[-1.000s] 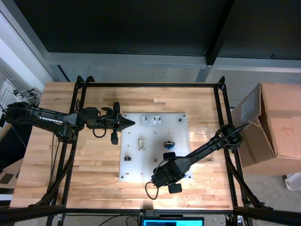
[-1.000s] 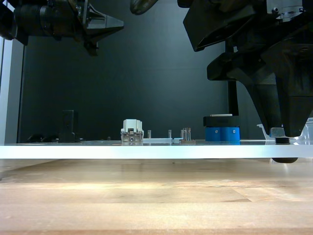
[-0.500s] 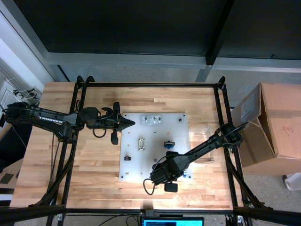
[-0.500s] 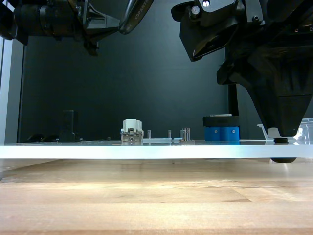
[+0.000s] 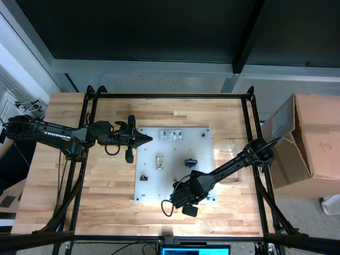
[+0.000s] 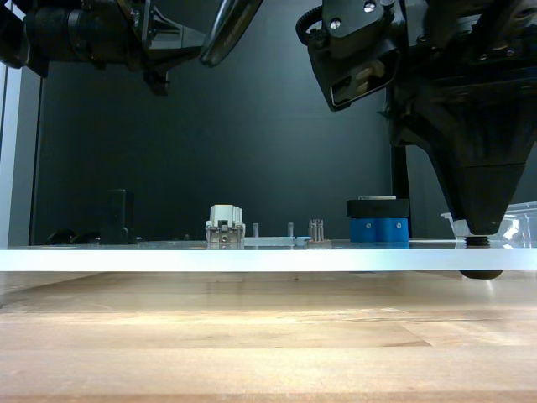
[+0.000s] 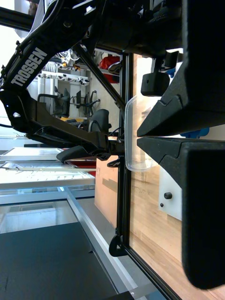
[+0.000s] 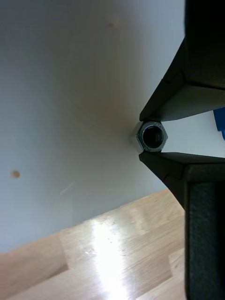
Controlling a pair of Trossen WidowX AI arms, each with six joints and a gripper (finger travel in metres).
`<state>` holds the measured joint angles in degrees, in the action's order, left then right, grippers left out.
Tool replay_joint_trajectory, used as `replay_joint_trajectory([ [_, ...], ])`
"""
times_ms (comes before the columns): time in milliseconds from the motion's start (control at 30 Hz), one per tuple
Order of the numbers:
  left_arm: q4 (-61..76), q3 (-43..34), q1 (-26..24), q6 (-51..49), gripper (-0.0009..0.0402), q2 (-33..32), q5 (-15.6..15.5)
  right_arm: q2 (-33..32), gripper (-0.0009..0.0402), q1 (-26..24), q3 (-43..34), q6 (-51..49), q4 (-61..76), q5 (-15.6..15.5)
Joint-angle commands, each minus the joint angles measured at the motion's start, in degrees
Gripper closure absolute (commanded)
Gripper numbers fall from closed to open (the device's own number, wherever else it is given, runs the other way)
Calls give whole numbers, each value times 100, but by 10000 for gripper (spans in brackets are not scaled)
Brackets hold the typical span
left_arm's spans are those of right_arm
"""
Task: Pick the M12 nut and place it on its threads and fasten
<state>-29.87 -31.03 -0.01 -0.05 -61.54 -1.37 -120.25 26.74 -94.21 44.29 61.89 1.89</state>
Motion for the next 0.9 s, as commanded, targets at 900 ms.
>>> replay_joint_trajectory([
  [900,0,0,0,0,393,-2,2,0,361,0,2,4472,-39,50],
])
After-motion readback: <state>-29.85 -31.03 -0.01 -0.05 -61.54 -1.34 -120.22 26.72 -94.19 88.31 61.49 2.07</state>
